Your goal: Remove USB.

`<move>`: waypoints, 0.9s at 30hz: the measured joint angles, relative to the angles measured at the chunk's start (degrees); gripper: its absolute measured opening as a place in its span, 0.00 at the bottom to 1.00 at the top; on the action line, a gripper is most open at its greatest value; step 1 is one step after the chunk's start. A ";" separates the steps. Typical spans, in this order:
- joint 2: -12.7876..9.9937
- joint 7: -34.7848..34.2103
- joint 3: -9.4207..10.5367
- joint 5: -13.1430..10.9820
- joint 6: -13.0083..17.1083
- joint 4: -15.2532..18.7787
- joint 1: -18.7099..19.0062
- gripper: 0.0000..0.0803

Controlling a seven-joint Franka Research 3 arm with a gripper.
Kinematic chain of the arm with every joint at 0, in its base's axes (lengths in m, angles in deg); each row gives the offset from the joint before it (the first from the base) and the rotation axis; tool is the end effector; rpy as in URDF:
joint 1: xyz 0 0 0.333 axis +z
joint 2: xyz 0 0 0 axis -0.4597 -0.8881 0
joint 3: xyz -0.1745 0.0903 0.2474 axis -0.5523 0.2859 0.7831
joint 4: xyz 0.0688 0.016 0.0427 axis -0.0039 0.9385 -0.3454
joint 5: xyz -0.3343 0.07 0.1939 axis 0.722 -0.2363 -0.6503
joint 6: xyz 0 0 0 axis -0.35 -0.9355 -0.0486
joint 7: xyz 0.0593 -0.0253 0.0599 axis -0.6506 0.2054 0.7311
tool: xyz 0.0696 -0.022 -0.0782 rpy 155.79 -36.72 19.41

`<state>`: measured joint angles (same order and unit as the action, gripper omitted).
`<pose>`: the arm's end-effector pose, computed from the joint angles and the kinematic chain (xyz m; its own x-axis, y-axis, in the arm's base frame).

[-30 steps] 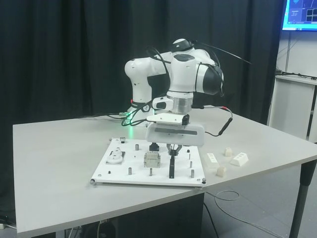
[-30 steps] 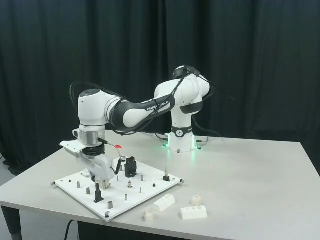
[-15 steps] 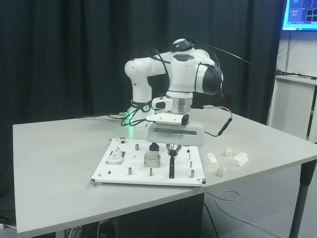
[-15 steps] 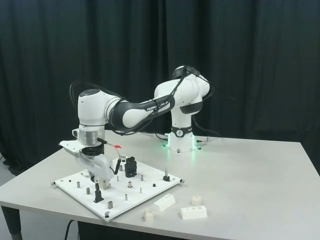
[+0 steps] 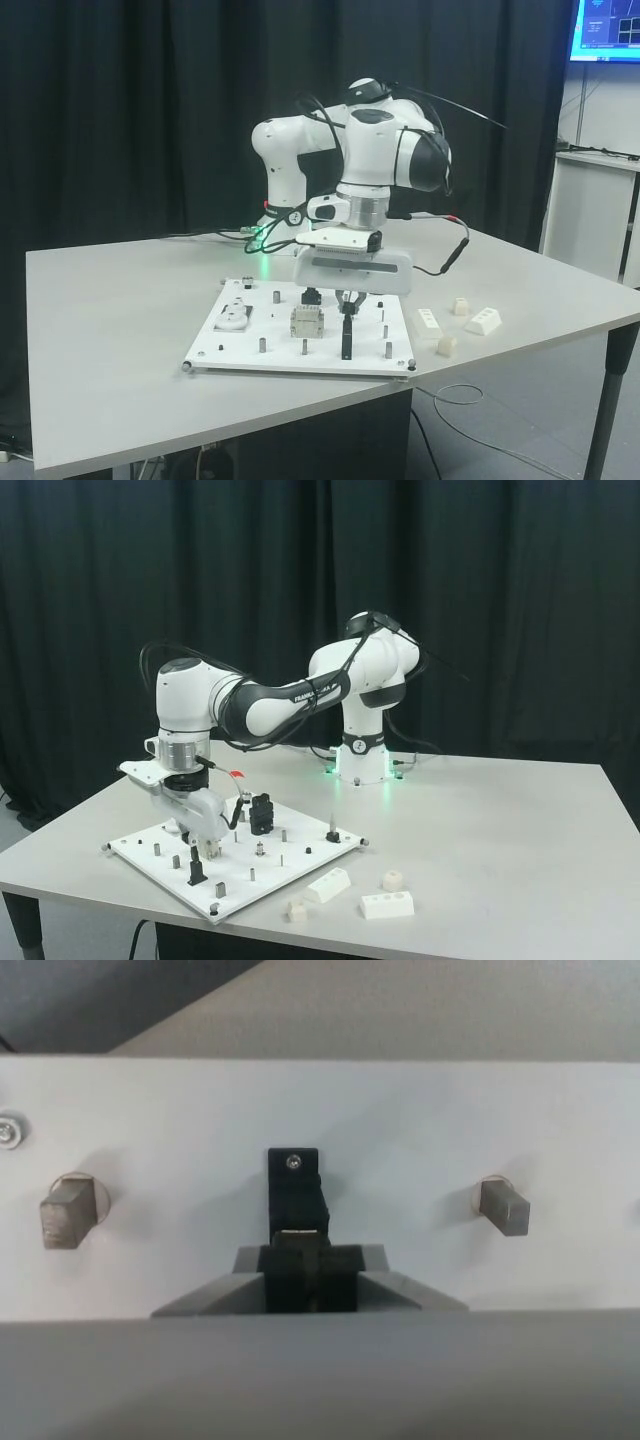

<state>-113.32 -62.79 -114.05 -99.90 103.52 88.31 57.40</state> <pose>0.7032 -0.1908 0.2868 0.2929 -0.9543 0.0587 -0.9559 -0.2909 0.0401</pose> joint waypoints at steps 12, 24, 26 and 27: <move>0.33 0.23 -1.98 0.79 -1.07 -0.83 0.19 0.03; 0.83 0.33 -7.61 0.81 -7.05 -4.06 0.41 0.03; 0.97 0.33 -7.94 0.81 -7.43 -4.29 0.40 0.03; 1.04 0.33 -8.04 0.81 -7.55 -4.38 0.39 0.03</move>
<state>-112.28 -62.46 -122.09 -99.09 95.97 83.94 57.79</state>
